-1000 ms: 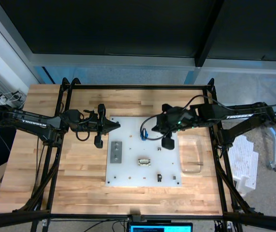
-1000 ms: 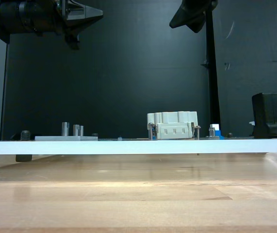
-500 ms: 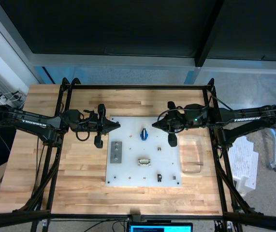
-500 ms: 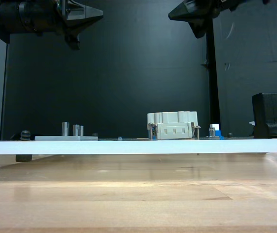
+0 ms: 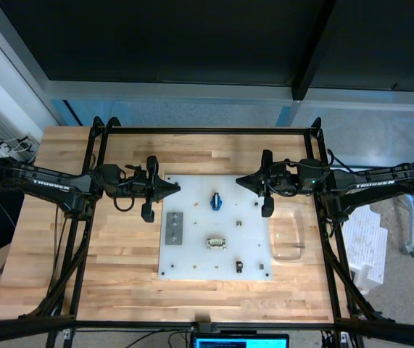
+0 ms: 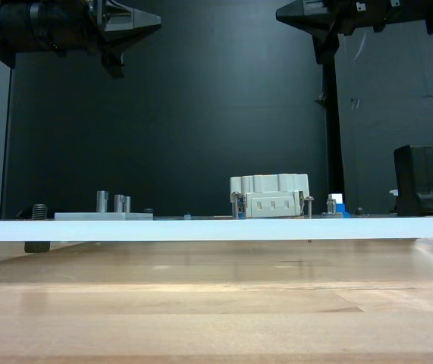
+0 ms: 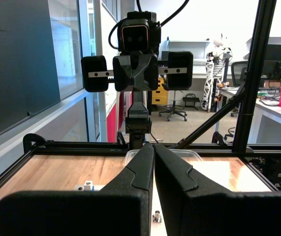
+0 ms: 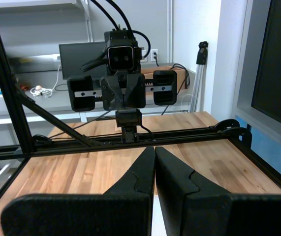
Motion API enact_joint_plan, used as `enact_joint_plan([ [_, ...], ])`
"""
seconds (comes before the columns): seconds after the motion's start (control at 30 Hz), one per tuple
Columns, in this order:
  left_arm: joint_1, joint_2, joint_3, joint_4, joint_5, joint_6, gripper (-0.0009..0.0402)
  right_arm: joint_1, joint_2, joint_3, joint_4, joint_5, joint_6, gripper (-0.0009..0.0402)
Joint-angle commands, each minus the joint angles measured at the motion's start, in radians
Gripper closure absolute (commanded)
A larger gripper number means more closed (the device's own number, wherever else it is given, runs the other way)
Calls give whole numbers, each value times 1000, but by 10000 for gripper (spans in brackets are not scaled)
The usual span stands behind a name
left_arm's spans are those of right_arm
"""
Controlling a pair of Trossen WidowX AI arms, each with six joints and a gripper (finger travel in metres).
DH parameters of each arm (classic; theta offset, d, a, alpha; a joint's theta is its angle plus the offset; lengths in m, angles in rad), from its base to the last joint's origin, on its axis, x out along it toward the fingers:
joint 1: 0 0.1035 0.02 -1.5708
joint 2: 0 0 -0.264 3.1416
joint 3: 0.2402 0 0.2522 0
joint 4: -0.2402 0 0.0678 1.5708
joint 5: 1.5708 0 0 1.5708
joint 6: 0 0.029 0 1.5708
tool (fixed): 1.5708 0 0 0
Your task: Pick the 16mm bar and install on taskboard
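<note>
Nearest, we see the wooden worktop (image 5: 105, 283) and, lying on it, the white taskboard (image 5: 192, 257). Going farther across the board we meet a small black part (image 5: 240, 266), then the silver connector (image 5: 216, 243) with the grey block (image 5: 173, 227) to its left. Right of the connector and a little beyond it is what we take for the 16mm bar (image 5: 240, 222), a tiny grey peg standing upright. The blue piece (image 5: 216, 201) lies farther on. A clear tray (image 5: 288, 233) sits just beside the board's right edge.

Farthest, both arms hang high over the board's far corners. The left gripper (image 5: 172, 187) and the right gripper (image 5: 241, 181) point inward at each other, each with its fingers pressed together and nothing between them. We judge that no grasp is in hand. If the bar is not yet seated in its hole, the next move calls for the right gripper, the closer one, to open, descend over the bar and close on it squarely.
</note>
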Motion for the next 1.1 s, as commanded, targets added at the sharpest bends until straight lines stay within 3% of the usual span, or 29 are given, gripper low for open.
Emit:
enact_joint_plan([
  [0.03, 0, 0, 0, 0, 0, 0, 393, 0, 0, 0, 0, 0, -2, 394],
  [1.1, 0, 0, 0, 0, 0, 0, 393, 1, 0, -49, 88, -26, -9, 393],
])
